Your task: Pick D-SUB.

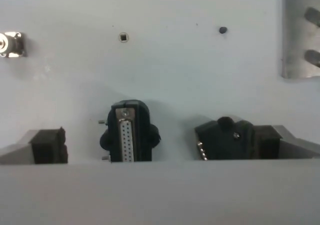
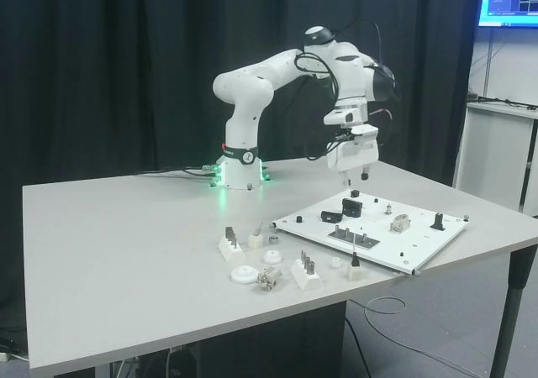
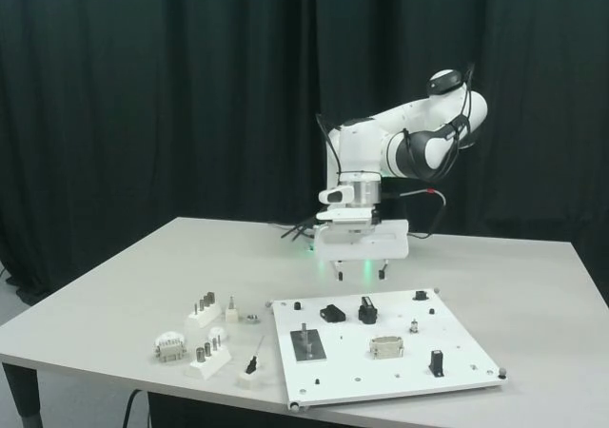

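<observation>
Spread wide and holding nothing, the gripper hangs above the far edge of the white board, and from my seat I can see both fingertips in the wrist view with the D-SUB standing between them on the board, its pin face turned toward the camera. Just beside it, nearer one fingertip, lies a second black connector, and that is my main worry: if I descend slightly off centre, that finger could land on the neighbour or knock it, and the jaws might close on the wrong part. The D-SUB also has small side screws sticking out, so I judge a skewed squeeze could twist it or let it slip free as I lift. In the room views the pincer is well above the board, so any drift during the approach would carry through. As for writing, I can read no brand, label or lettering on the connectors, the board or the arm.
</observation>
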Robot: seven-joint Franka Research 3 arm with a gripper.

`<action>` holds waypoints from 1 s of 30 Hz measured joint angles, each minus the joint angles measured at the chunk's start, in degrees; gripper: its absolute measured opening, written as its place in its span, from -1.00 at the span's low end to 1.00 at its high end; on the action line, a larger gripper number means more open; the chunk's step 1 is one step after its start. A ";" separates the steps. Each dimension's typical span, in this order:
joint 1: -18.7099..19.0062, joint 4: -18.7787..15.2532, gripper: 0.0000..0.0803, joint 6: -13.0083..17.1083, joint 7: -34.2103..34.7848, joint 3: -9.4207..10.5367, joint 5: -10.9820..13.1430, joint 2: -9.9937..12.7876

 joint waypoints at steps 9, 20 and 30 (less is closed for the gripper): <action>0.00 0.00 0.99 -1.14 0.00 -1.78 -1.27 0.00; -0.09 0.00 0.99 -1.16 0.45 -2.81 -1.41 0.00; -0.30 0.01 0.99 -1.16 0.78 -3.38 -1.98 0.00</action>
